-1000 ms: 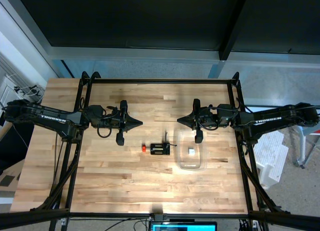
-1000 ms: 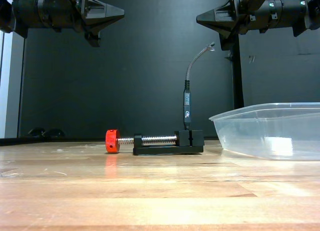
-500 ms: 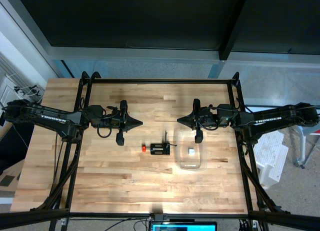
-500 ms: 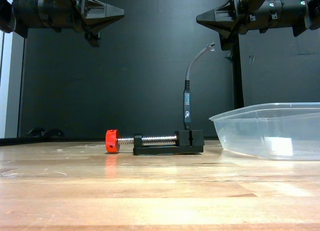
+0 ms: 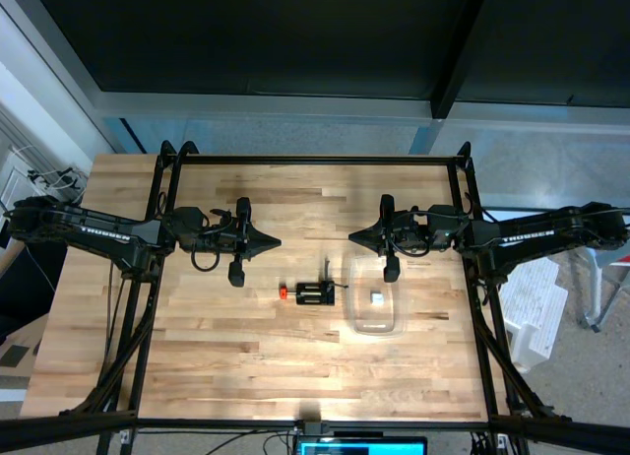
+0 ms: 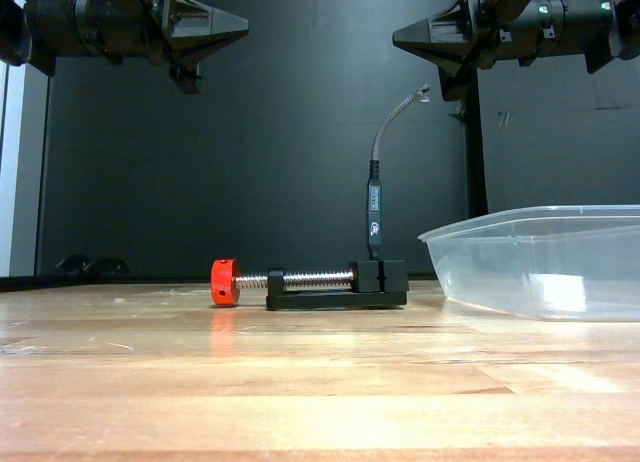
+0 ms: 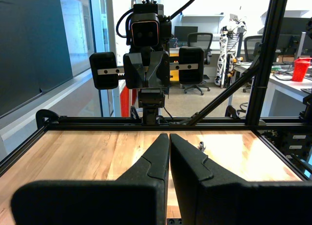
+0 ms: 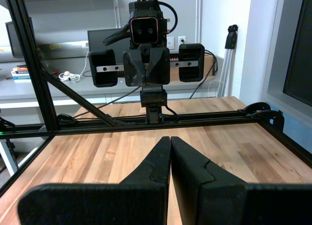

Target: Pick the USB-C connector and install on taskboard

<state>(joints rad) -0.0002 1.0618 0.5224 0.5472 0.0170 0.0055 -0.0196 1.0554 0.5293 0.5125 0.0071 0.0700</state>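
Note:
The taskboard (image 5: 313,293) is a small black block with a red-orange knob, lying mid-table; in the low view the taskboard (image 6: 335,285) shows a screw between knob and block. The USB-C connector (image 6: 373,217), a slim dark plug with a short braided tail, stands upright in the block's right end; from above the USB-C connector (image 5: 326,270) is a thin dark sliver. My left gripper (image 5: 279,243) hovers shut, high and to the board's left. My right gripper (image 5: 350,237) hovers shut, high, behind the board's right end. Both hold nothing.
A clear plastic tray (image 5: 354,322) sits just right of the taskboard, with a small whitish square piece (image 5: 375,297) inside; in the low view the tray (image 6: 540,262) is at the right. A black frame rail (image 5: 315,161) borders the table's far edge.

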